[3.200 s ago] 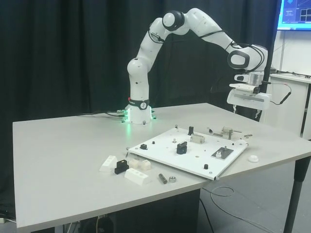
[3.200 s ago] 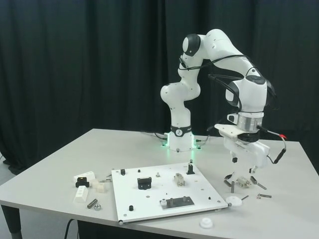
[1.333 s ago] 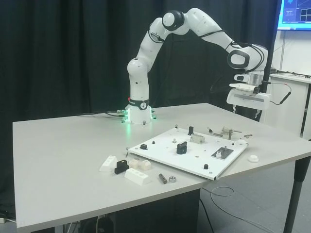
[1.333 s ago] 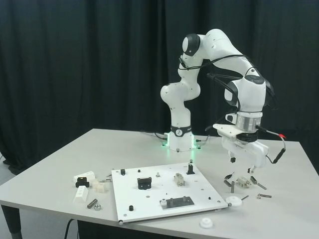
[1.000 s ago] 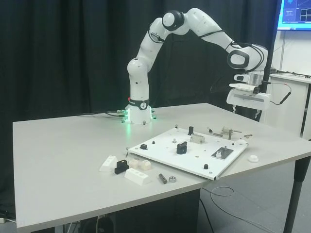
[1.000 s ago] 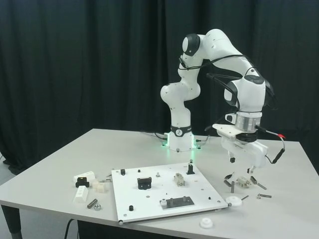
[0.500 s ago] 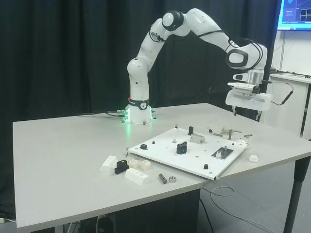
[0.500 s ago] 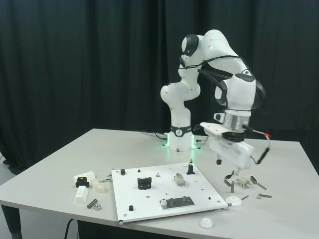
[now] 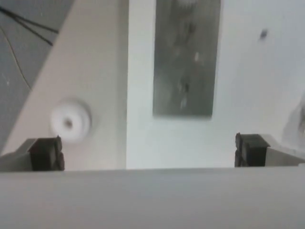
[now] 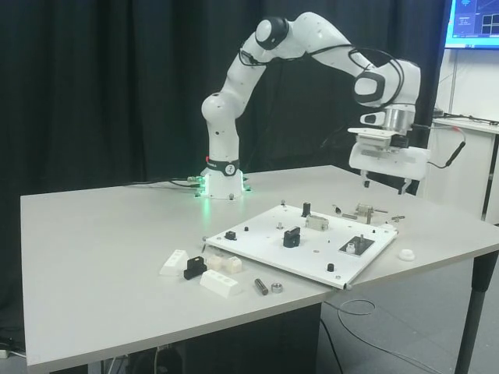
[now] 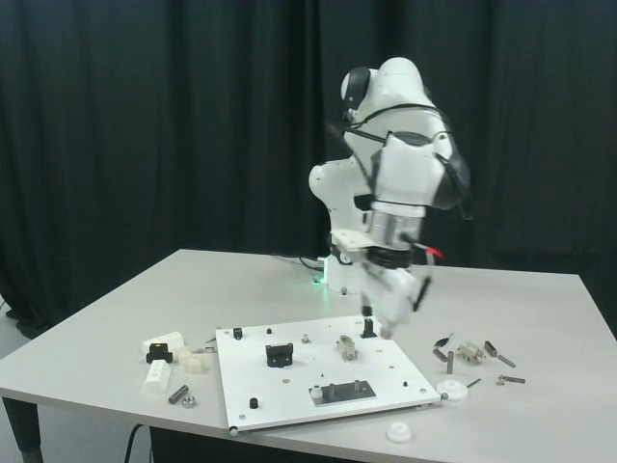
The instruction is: Remove small gear.
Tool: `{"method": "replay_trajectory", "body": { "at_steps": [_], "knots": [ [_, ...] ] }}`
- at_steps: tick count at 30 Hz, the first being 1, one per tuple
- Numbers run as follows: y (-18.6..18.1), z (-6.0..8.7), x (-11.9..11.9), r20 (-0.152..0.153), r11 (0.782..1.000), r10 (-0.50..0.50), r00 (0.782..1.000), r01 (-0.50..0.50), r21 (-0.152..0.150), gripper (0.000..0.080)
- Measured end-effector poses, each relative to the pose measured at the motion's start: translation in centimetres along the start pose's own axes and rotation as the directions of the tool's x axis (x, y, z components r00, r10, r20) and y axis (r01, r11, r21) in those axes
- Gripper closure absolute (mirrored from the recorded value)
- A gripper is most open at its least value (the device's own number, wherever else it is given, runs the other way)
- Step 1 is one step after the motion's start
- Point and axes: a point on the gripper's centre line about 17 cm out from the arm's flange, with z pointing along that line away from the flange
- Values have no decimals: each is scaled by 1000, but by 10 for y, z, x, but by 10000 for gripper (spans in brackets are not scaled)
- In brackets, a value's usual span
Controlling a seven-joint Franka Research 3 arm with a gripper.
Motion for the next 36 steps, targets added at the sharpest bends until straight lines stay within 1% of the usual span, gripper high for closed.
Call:
{"method": "replay_trajectory", "body": {
  "at_steps": [8,11,14,18,22,28,32,36],
  "knots": [
    [9,5,63,33,1000,17,999,-18,24,3],
    [11,9,81,47,999,20,999,-22,33,3],
    [12,16,94,64,999,16,998,-18,39,3],
    [15,27,102,90,999,-2,996,-2,42,3],
    [18,39,104,108,999,-14,994,10,37,3],
    [18,57,103,115,999,-12,993,9,31,3],
    [19,69,99,119,1000,-14,993,12,20,3],
    [18,82,97,116,1000,-14,993,12,14,3]
  ]
}}
